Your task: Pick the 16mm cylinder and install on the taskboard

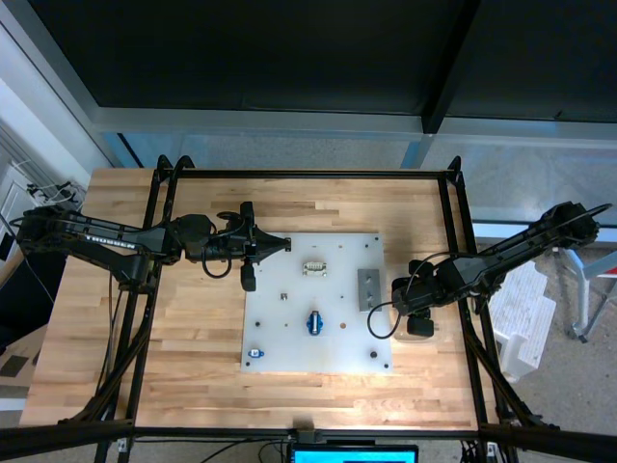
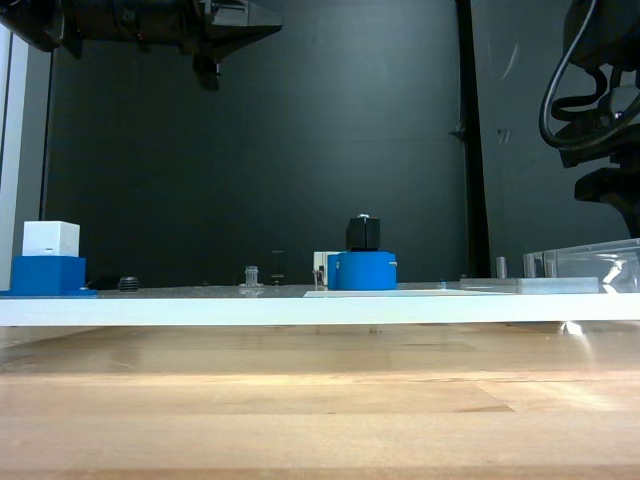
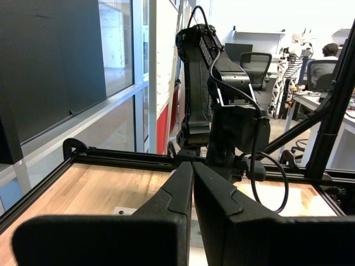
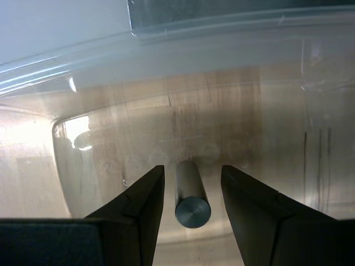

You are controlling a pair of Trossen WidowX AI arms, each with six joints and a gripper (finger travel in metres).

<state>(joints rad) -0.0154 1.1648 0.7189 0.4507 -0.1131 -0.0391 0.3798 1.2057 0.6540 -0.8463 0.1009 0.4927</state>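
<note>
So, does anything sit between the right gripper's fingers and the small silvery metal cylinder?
Nothing visible. The cylinder lies in the clear plastic tray, between the right gripper's open fingers, bare gap either side. The left gripper, shut, hovers over the white square taskboard's left edge.

16mm cylinder (image 4: 191, 195) confirmed in right wrist view only. In high view, right gripper (image 1: 420, 326), beside taskboard (image 1: 337, 349), hides it. Low view crops raised left gripper (image 2: 265, 30).

High view overhead and low view level share the taskboard (image 1: 337, 347); wrist views look closely along left gripper (image 3: 192, 166), aloft, and right gripper (image 4: 192, 167), beside board
</note>
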